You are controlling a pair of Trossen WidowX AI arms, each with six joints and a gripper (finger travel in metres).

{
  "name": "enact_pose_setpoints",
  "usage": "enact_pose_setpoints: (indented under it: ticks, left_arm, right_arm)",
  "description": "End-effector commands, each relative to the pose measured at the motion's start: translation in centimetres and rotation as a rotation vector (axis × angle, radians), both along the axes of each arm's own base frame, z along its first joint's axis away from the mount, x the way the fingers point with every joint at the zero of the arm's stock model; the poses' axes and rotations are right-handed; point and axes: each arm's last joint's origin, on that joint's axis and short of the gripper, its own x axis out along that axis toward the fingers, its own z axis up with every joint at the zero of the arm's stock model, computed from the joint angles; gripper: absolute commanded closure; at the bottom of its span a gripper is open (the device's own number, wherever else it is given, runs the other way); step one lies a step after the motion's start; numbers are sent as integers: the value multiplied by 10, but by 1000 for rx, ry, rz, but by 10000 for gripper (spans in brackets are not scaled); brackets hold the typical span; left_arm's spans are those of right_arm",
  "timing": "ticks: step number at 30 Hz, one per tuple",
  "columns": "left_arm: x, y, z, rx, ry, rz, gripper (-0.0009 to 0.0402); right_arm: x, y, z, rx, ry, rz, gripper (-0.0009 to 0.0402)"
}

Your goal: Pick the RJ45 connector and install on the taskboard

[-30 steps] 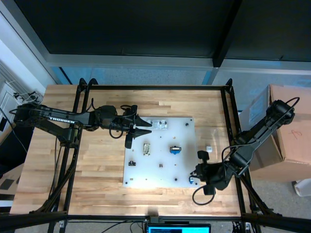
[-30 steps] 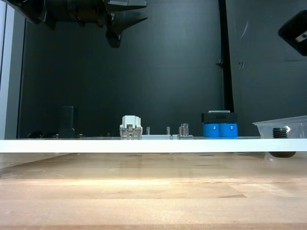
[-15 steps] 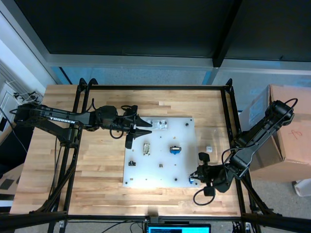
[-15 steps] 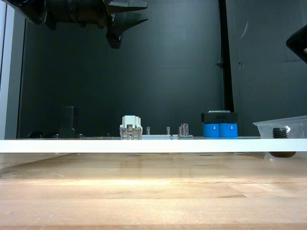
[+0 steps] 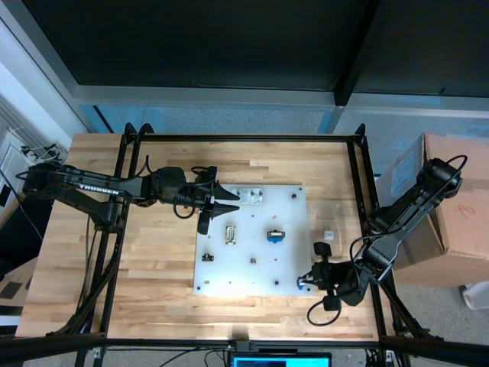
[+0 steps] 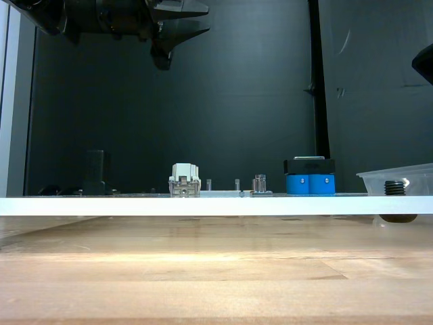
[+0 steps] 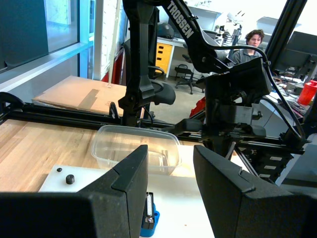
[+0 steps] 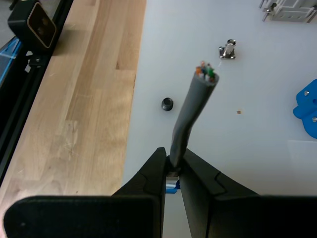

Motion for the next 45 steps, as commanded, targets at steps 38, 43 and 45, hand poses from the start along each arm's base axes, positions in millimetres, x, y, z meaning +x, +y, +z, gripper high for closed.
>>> enact_pose_setpoints:
  ticks: [38,43,45]
  left_arm:
    - [0,0,0,0,-1,0,271]
    - [0,0,0,0,-1,1,271]
    - [0,0,0,0,-1,0,271]
  right_arm:
    - [0,3,-7,-12,8,5,393]
    - [-1,3,-8,-12,18,12,393]
    - [-1,3,-9,-11,21,12,393]
